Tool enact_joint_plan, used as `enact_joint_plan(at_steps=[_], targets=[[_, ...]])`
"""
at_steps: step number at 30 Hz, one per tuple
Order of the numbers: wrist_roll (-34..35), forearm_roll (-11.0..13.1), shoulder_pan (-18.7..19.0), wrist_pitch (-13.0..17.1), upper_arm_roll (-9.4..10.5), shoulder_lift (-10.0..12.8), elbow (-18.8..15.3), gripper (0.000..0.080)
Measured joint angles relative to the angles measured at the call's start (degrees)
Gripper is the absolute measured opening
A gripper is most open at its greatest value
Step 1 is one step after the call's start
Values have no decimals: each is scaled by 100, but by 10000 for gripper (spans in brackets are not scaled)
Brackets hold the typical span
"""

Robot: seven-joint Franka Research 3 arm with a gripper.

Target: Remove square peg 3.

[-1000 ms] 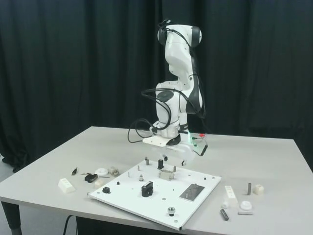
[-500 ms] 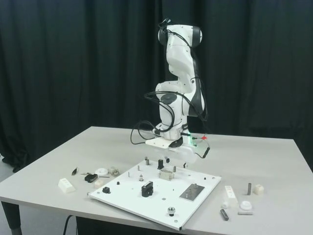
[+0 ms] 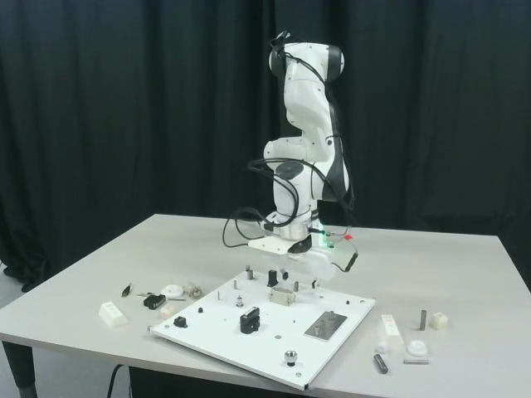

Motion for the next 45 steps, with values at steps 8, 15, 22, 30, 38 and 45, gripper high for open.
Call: enact_joint_plan(at_steps=[8, 15, 22, 30, 38, 45], targets=[[0, 8, 0, 149, 16, 96, -35, 800], [0, 9, -3, 247, 68, 173, -61, 800], [-26, 9, -14, 267, 113, 215, -63, 545], [-156, 8, -32, 293, 121, 223, -63, 545], [-368, -13, -155, 287, 141, 215, -78, 74], [-377, -11, -163, 284, 146, 213, -78, 76]])
